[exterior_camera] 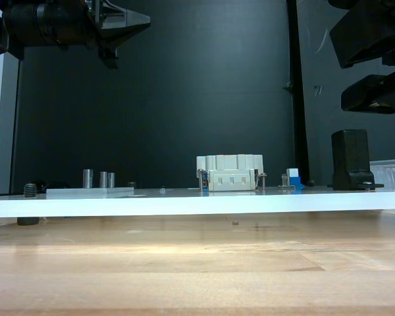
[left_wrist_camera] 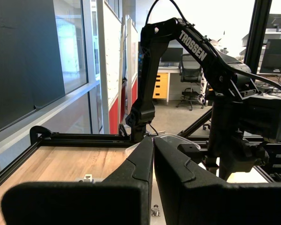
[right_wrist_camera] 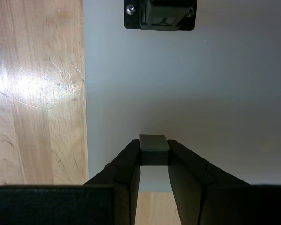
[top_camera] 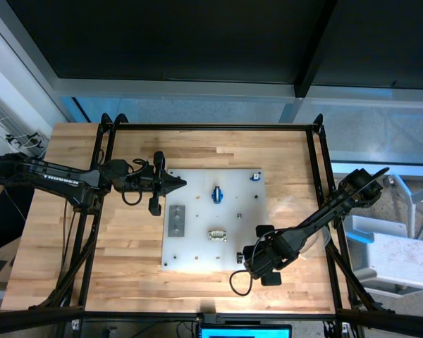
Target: Pick the 16mm bar from the taskboard and place it in the container
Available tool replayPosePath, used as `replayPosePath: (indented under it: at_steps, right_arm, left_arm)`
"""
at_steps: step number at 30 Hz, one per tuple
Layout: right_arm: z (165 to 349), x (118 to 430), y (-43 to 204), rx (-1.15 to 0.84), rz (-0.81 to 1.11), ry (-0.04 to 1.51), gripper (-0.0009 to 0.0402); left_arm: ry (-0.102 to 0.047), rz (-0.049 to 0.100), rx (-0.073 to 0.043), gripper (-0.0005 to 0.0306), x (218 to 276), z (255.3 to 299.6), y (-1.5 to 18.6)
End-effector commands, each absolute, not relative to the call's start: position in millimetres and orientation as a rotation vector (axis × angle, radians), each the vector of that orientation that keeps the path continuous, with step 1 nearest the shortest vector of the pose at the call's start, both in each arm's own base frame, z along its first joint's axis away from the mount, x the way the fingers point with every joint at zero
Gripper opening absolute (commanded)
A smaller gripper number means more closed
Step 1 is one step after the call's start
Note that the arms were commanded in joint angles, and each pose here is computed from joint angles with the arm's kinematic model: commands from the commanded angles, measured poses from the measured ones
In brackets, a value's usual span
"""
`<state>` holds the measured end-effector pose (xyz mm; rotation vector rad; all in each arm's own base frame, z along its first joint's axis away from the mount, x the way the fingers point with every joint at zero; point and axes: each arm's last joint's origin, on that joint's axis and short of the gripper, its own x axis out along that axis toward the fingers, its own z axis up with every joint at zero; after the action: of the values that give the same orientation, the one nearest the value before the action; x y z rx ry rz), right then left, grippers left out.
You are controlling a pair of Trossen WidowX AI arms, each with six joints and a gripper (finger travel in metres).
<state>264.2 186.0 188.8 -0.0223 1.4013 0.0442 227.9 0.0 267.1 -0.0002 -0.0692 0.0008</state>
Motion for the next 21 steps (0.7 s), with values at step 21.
replayPosePath:
  at_steps: [21]
  right_arm:
    - [208.0,258,181,-0.006,0.06,1.366,0.0029]
  left_arm:
    - [-0.07,0.0,0.0,0.0,227.9,267.2,0.0]
